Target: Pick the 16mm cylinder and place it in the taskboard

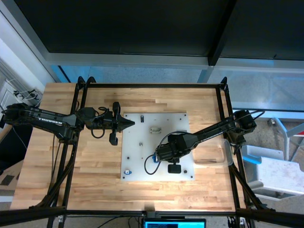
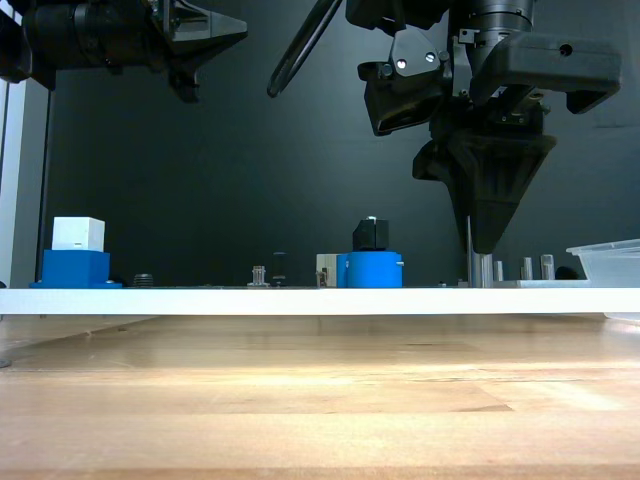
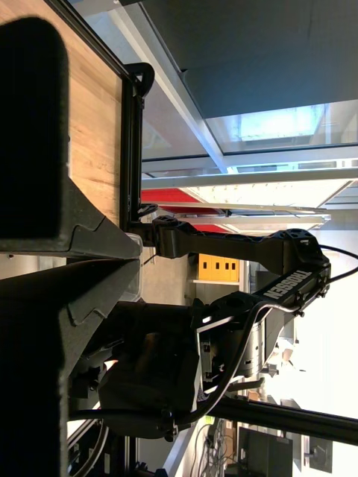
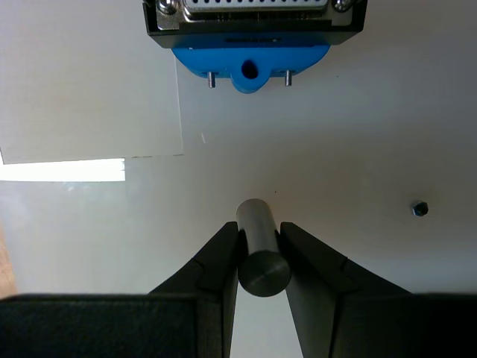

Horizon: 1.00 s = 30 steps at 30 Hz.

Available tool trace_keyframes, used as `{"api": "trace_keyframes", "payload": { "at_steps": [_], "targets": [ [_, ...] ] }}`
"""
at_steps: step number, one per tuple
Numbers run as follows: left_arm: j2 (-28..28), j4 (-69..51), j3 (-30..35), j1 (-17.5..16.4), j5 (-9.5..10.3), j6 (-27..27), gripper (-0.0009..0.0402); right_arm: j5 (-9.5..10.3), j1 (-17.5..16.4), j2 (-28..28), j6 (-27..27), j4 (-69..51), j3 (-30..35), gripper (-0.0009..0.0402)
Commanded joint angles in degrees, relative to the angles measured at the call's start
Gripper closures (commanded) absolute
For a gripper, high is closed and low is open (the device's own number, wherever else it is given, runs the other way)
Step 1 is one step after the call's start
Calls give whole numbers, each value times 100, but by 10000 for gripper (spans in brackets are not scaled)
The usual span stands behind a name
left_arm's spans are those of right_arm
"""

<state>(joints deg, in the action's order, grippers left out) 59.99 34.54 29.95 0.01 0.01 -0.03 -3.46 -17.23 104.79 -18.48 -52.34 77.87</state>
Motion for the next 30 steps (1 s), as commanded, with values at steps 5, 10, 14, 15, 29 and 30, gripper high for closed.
{"api": "trace_keyframes", "payload": {
  "at_steps": [5, 10, 14, 15, 29, 30],
  "targets": [
    [2, 0, 0, -2, 0, -2, 393, 9, -2, 66, -2, 61, -52, 386],
    [2, 0, 0, 0, -2, -2, 393, 17, -2, 109, 0, 101, -59, 386],
    [2, 0, 0, 0, 0, -2, 393, 13, -2, 109, 50, 105, -61, 386],
    [2, 0, 0, 0, 0, 0, 393, 13, -2, 109, 55, 107, -61, 386],
    [2, 0, 0, -2, 0, -2, 393, 24, -2, 109, 55, 221, -162, 386],
    [2, 0, 0, 0, 0, -2, 393, 26, -2, 109, 55, 227, -166, 386]
  ]
}}
